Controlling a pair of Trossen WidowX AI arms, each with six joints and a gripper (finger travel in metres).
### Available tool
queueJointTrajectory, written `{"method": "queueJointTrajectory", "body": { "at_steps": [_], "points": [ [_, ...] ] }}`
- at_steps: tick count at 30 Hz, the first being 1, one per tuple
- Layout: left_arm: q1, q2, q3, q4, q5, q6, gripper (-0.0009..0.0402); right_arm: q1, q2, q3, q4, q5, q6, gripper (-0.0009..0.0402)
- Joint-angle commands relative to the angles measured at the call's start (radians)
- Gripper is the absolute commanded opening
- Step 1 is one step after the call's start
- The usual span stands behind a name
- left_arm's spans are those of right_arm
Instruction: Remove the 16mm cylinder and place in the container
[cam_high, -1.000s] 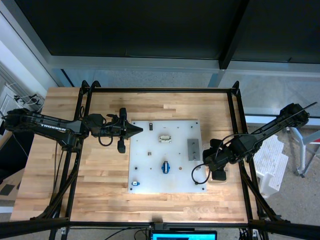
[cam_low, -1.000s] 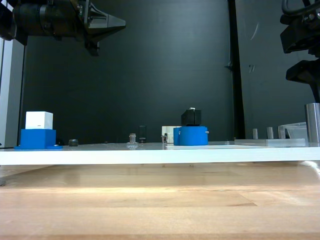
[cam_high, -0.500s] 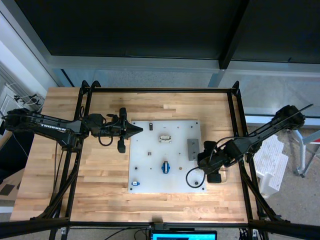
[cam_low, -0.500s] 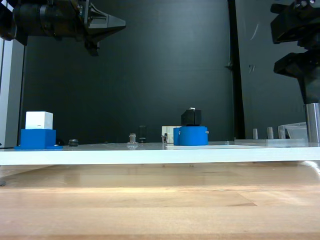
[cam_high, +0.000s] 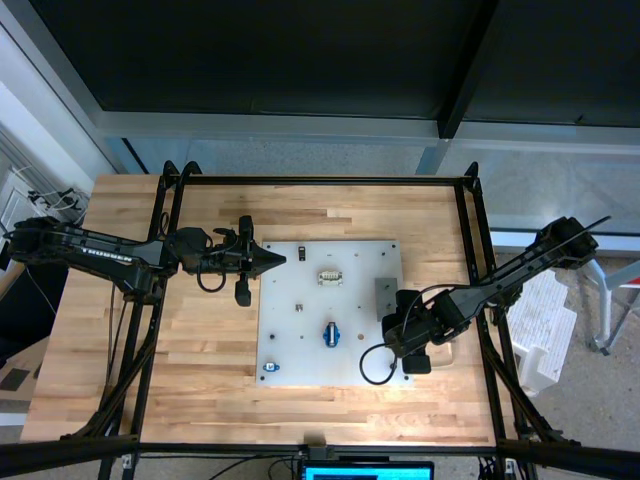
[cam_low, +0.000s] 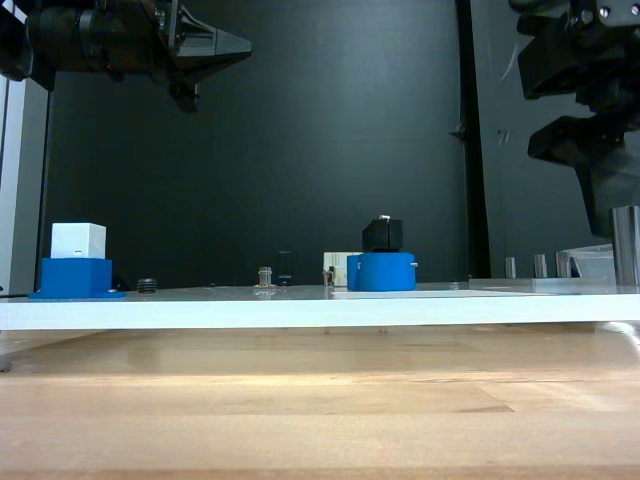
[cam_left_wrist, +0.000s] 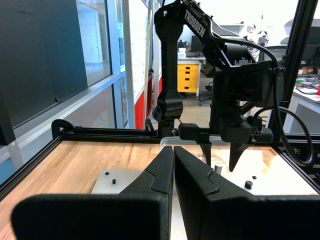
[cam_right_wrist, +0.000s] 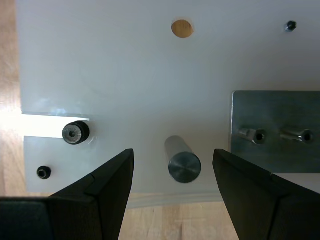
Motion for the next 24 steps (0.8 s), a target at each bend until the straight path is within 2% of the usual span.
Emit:
{"method": "queueJointTrajectory", "body": {
  "at_steps": [1, 6, 19, 24],
  "points": [
    [0.000, 0.000, 0.000, 0.000, 0.000, 0.000, 0.0000, 0.000, 0.004, -0.018, 0.027, 0.000, 0.001, 0.0213],
    [0.000, 0.000, 0.000, 0.000, 0.000, 0.000, 0.0000, 0.000, 0.004, -0.024, 0.043, 0.004, 0.000, 0.0177],
    [0.000, 0.000, 0.000, 0.000, 0.000, 0.000, 0.0000, 0.000, 0.004, -0.027, 0.045, 0.004, -0.004, 0.0032],
    [0.000, 0.000, 0.000, 0.000, 0.000, 0.000, 0.0000, 0.000, 0.000, -0.025, 0.045, 0.000, -0.005, -0.0002]
  ]
}}
